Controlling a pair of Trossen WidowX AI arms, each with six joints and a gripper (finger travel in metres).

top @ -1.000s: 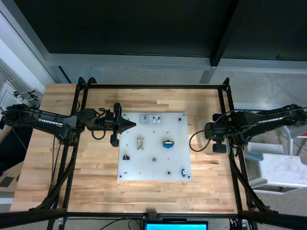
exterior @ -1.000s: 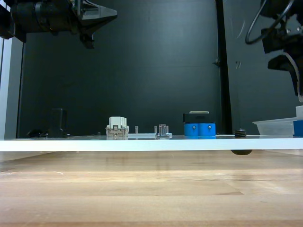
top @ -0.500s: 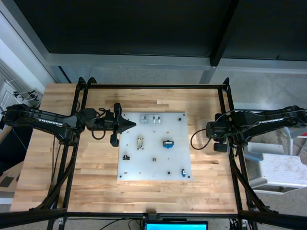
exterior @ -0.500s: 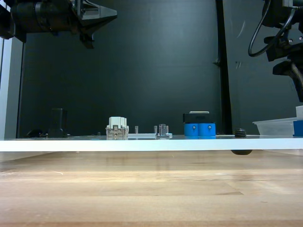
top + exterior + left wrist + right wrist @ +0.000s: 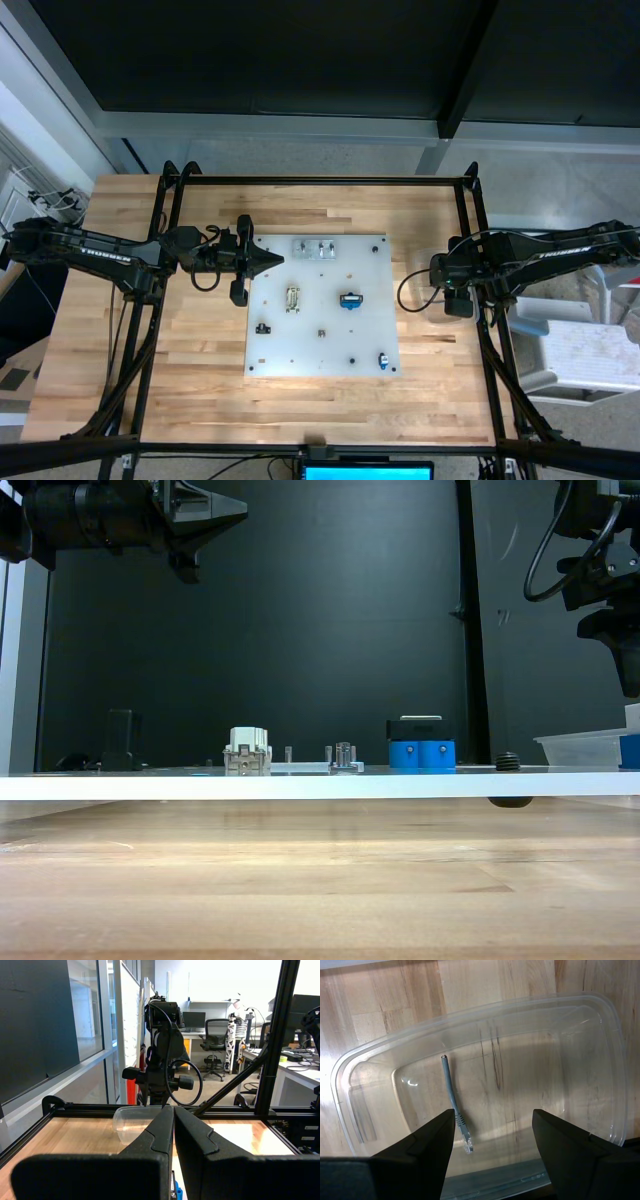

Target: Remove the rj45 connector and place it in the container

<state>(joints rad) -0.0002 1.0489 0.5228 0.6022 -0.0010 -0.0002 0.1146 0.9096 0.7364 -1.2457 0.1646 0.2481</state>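
Right gripper (image 5: 492, 1132) hung wide open, empty; rj45 connector (image 5: 465, 1143) lay in the container (image 5: 600, 1060) directly beneath. Best retreat, likely: straight up, clear of the rim. Left gripper (image 5: 173, 1112), pinched closed and empty, hovered well apart across the board (image 5: 320, 350).

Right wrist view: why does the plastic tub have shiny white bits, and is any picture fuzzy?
Right wrist view: light glints off the curved container around the rj45 connector lying inside, below the open right tool. Left wrist view: the shut left tool, high over the left edge of the white board, looks dark against a bright room. Low view: the near table looks soft.
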